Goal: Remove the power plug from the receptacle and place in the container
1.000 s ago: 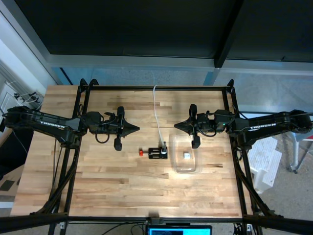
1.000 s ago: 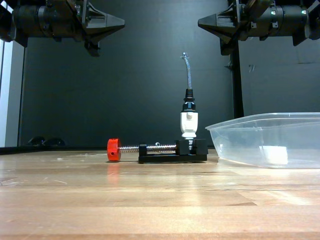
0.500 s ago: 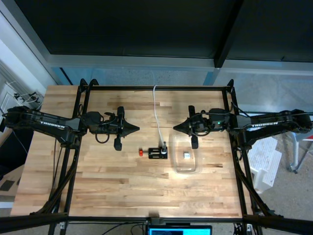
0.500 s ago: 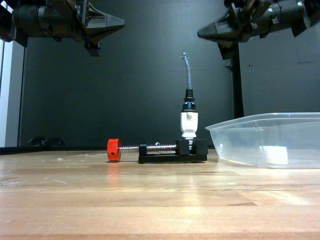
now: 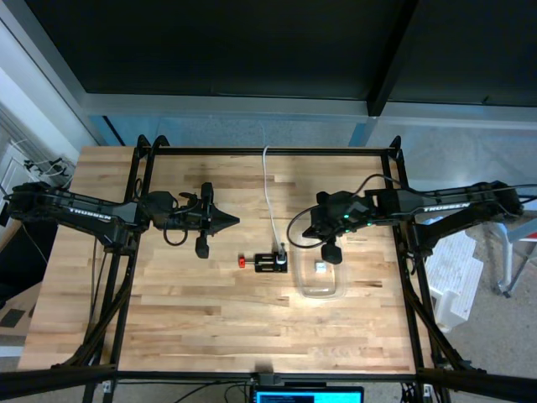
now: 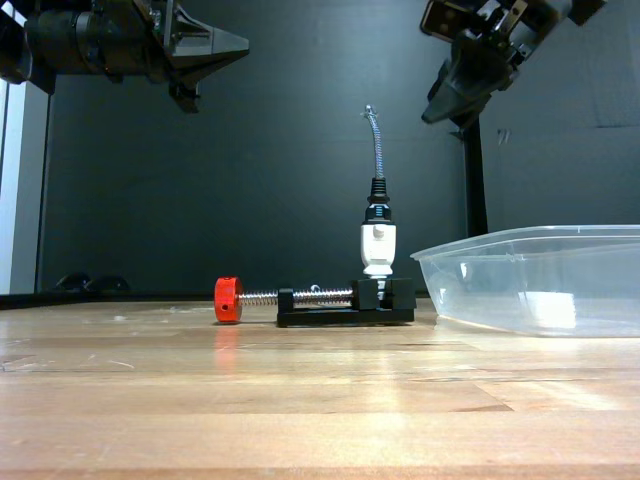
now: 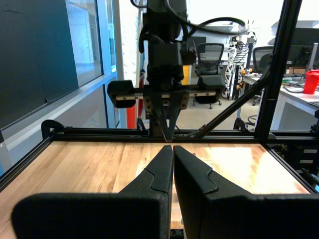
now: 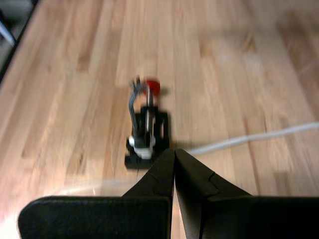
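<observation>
Your small black power plug [image 6: 377, 198] stands upright in the white socket block [image 6: 377, 246], which is clamped in the black red-knobbed vise [image 6: 340, 302] at the middle of the bench, just beside the clear rectangular plastic tub [image 6: 470, 290]. Your right gripper [image 6: 430, 113] hangs tilted above the plug, fingers pressed together and empty. Your left gripper [image 5: 235, 221], also closed on nothing, hovers nearer the left edge.

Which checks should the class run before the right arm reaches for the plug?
The power plug stands upright in the receptacle: ok.
The right pincer is open for grasping: not ok, shut, high right of the plug.
The left pincer is out of the way: ok, shut, high left of the vise.
The container has room: ok, only a white cube inside.
The vise holds firmly: cannot tell.
</observation>
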Robot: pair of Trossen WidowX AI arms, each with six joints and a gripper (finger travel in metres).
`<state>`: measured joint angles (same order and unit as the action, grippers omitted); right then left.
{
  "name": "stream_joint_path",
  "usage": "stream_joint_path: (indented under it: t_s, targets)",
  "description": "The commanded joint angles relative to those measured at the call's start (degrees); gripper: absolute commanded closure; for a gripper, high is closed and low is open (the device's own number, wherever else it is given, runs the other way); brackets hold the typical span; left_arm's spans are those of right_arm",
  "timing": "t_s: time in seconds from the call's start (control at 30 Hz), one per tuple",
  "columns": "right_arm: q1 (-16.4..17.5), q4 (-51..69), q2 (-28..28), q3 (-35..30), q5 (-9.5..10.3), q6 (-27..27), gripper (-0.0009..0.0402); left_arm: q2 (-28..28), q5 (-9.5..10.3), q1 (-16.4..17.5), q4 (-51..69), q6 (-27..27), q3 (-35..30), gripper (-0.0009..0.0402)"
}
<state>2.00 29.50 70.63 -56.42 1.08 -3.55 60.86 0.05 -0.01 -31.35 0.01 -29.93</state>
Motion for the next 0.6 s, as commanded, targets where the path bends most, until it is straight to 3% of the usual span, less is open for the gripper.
stream_joint_path:
  t_s: [0.03,0.2,0.33,0.6]
  targets:
    - [0.3,4.0,3.1,-2.9,0.0,-0.8,0.0386,0.0,-0.02,0.0,0.0,0.0,0.0,0.0393]
    - [1.5,8.6,7.8,-6.7,-0.33,-2.4,0.0331,0.0,-0.02,0.0,0.0,0.0,0.0,0.0393]
    - [3.5,10.6,11.6,-9.6,-3.28,-3.5,0.0272,0.0,-0.02,0.0,0.0,0.0,0.0,0.0393]
    - [5.2,12.2,19.0,-15.4,-3.85,-5.7,0.0199,0.0,-0.02,0.0,0.0,0.0,0.0,0.0393]
